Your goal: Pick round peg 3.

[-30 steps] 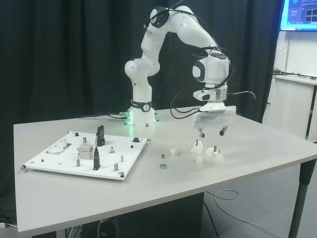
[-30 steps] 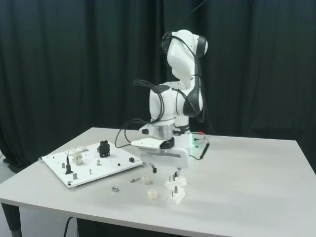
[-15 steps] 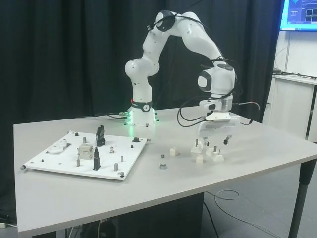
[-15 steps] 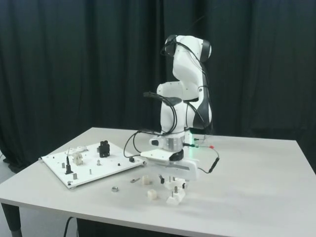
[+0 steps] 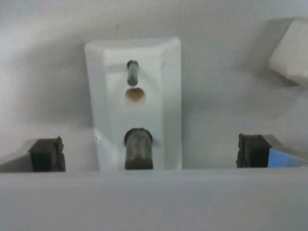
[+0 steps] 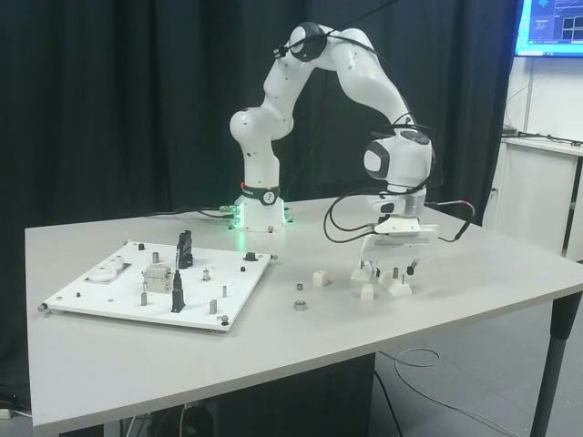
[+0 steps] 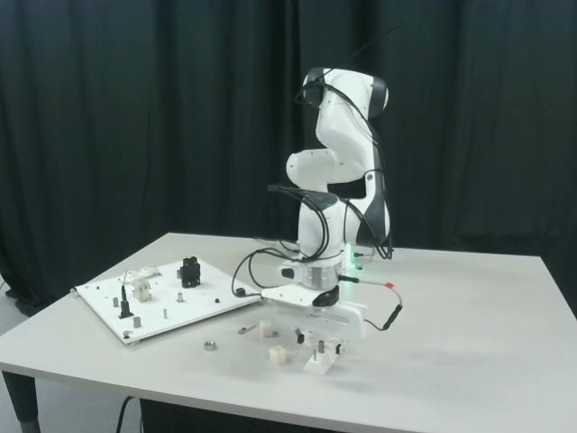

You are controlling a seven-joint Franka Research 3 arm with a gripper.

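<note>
In the wrist view my gripper [image 5: 149,153] has its fingers wide apart, one to each side of a white holder block [image 5: 137,103]. The block holds a thick round peg [image 5: 138,150], a thin pin [image 5: 131,73], and an empty hole between them.

In the first room view I see the gripper low over the block [image 6: 397,283] on the grey table [image 6: 301,350].

The second room view shows the peg [image 7: 318,345] upright in its block, between the fingers.

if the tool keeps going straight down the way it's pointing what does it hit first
Probably the thick round peg standing in the white holder block: it sits midway between the open fingertips of the tool. Depth is unclear.
</note>
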